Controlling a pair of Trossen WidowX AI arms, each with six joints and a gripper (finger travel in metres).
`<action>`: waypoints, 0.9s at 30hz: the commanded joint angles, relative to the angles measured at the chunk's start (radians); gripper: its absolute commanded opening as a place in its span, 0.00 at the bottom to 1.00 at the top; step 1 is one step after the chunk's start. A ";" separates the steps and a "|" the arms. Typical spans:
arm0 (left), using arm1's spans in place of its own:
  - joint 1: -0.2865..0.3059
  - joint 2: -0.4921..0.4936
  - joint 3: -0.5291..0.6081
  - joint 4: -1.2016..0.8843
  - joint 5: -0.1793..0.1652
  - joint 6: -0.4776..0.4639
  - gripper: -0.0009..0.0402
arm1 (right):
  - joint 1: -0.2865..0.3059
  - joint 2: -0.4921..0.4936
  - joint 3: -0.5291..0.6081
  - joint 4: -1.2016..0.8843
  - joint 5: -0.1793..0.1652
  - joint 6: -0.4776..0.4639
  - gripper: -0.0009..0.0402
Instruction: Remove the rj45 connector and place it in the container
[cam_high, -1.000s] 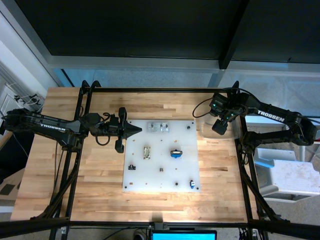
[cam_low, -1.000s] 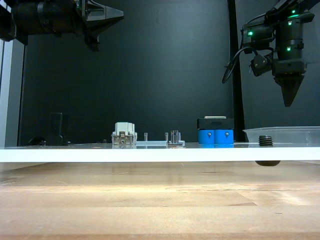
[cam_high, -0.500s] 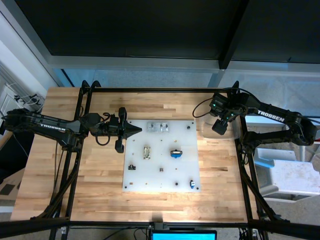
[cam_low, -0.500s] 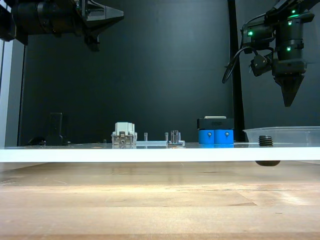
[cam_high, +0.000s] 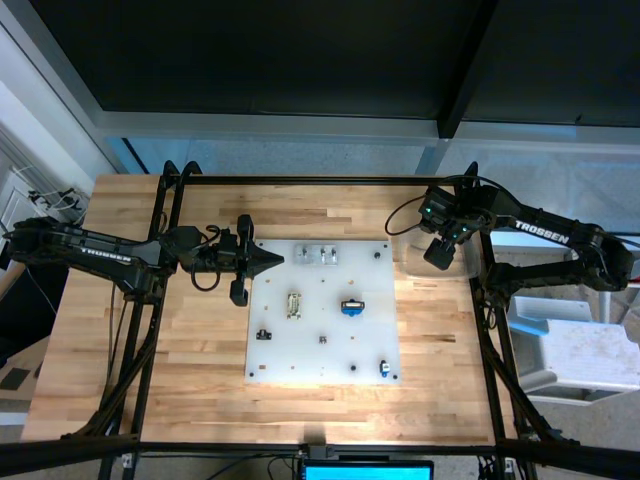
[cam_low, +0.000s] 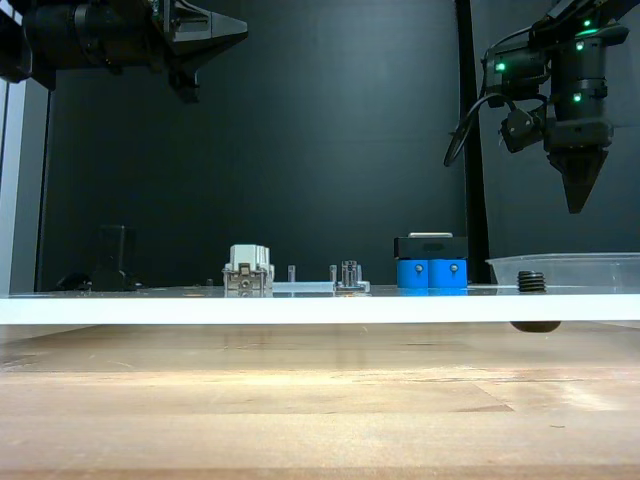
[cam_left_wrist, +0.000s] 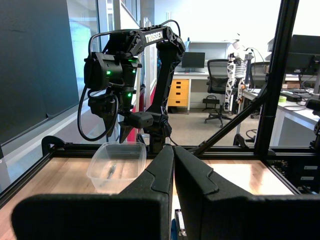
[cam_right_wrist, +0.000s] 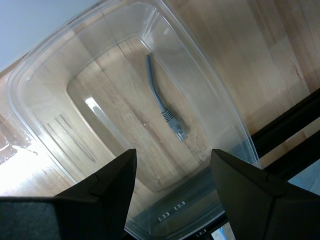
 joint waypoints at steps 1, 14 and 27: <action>0.000 0.000 0.000 0.000 0.000 0.000 0.02 | 0.000 0.000 0.000 0.000 0.000 0.001 0.52; 0.000 0.000 0.000 0.000 0.000 0.000 0.02 | 0.000 0.000 0.000 -0.001 0.000 0.009 0.52; 0.000 0.000 0.000 0.000 0.000 0.000 0.02 | 0.000 0.000 0.000 -0.002 0.000 0.020 0.52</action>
